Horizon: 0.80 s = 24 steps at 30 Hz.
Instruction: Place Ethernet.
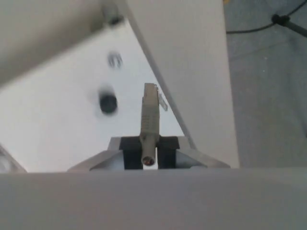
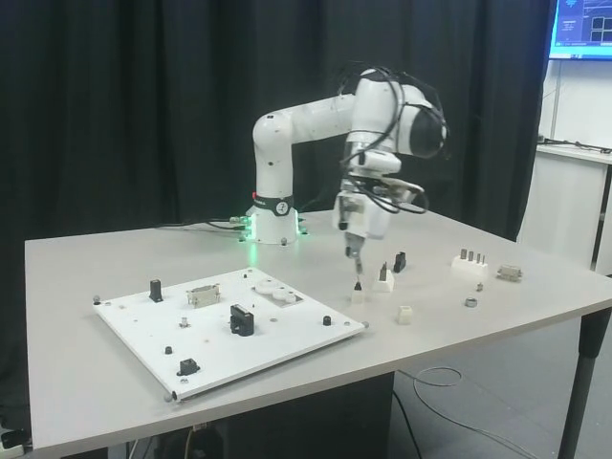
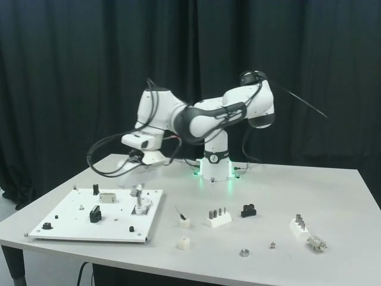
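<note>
In the wrist view my gripper (image 1: pixel 148 148) is shut on a grey Ethernet plug (image 1: pixel 149 112), its black pads (image 1: pixel 129 149) clamping the plug's cable end. The plug hangs over the white board (image 1: pixel 57 124), close to the board's edge and beside a black round part (image 1: pixel 108 103). The two room views differ on where the arm is. The first shows the gripper (image 2: pixel 354 251) off the board (image 2: pixel 134 325), above a small white block (image 2: pixel 358 293). The second shows the gripper (image 3: pixel 137 161) over the board (image 3: pixel 71 226), above a grey upright piece (image 3: pixel 138 192).
Black fixtures (image 2: pixel 241 319) and a grey socket (image 2: pixel 201 295) stand on the board. White blocks (image 2: pixel 469 264), a black clip (image 2: pixel 399 259) and small metal parts (image 2: pixel 509 273) lie to the board's right. Past the table edge, a black cable (image 1: pixel 259 26) runs across the floor.
</note>
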### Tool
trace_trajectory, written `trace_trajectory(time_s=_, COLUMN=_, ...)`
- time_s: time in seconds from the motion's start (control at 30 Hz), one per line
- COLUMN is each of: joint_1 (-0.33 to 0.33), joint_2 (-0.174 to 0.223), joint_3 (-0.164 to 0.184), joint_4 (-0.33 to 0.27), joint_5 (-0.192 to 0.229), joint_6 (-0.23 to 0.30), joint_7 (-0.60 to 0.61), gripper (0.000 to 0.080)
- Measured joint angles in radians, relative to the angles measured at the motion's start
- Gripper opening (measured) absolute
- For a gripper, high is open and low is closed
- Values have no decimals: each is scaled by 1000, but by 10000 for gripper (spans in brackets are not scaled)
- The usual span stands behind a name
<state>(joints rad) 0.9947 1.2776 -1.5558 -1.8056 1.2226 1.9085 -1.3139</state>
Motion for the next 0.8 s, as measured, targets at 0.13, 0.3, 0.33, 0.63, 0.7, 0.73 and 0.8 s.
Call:
trace_trajectory(time_s=0.13, joint_1=43, joint_2=0, joint_3=7, joint_4=3, joint_5=-30, joint_6=-4, joint_7=78, gripper=61)
trace_trajectory(time_s=0.3, joint_1=87, joint_2=0, joint_3=23, joint_4=12, joint_5=-78, joint_6=-5, joint_7=175, gripper=61)
trace_trajectory(time_s=0.33, joint_1=94, joint_2=0, joint_3=27, joint_4=14, joint_5=-89, joint_6=-6, joint_7=196, gripper=61)
trace_trajectory(time_s=0.63, joint_1=135, joint_2=0, joint_3=71, joint_4=44, joint_5=-165, joint_6=-13, joint_7=327, gripper=61)
trace_trajectory(time_s=0.7, joint_1=140, joint_2=0, joint_3=81, joint_4=51, joint_5=-179, joint_6=-14, joint_7=345, gripper=61)
trace_trajectory(time_s=0.73, joint_1=141, joint_2=0, joint_3=86, joint_4=54, joint_5=-186, joint_6=-14, joint_7=353, gripper=61)
trace_trajectory(time_s=0.8, joint_1=144, joint_2=0, joint_3=95, joint_4=61, joint_5=-198, joint_6=-14, joint_7=369, gripper=61)
